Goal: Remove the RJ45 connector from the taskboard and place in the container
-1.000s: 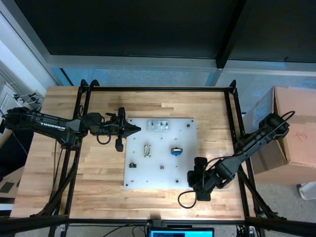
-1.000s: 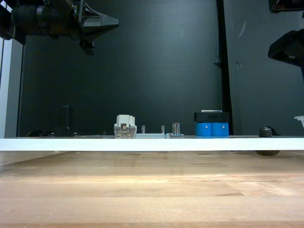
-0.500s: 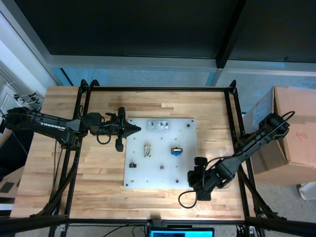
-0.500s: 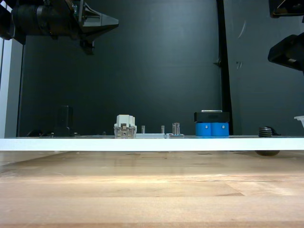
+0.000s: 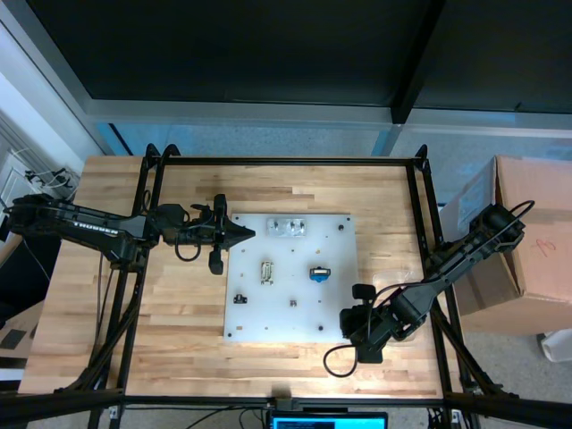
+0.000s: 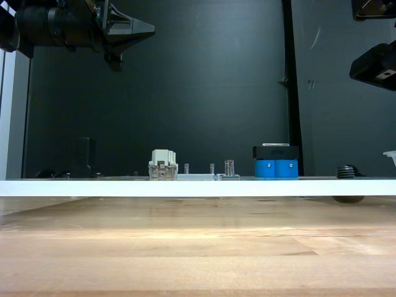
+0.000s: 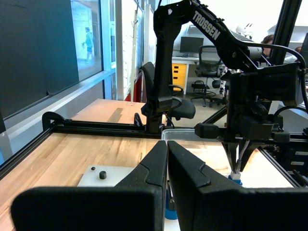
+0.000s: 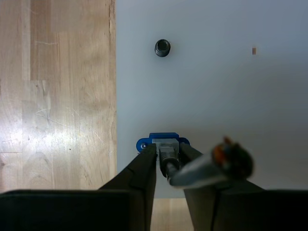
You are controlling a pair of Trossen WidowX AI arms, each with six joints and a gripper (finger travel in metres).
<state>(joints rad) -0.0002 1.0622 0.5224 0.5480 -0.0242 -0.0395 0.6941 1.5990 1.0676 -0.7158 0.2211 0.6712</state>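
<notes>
RJ45 connector pinched by right gripper over seat (screw nearby) | left gripper jaws together above taskboard

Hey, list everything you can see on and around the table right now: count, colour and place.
task board: one, white, mid table.
RJ45 connector: one, pale, cabled, at its blue seat near the board's near right corner; depth unclear.
blue block: one, black-topped, board centre-right.
beige connector: one, board centre.
clear part: one, board's far edge.
cardboard box: one, brown, right of the table.
left pincer: black, shut, empty, raised over the board's far left edge.
right pincer: black, shut on the RJ45 connector.
</notes>
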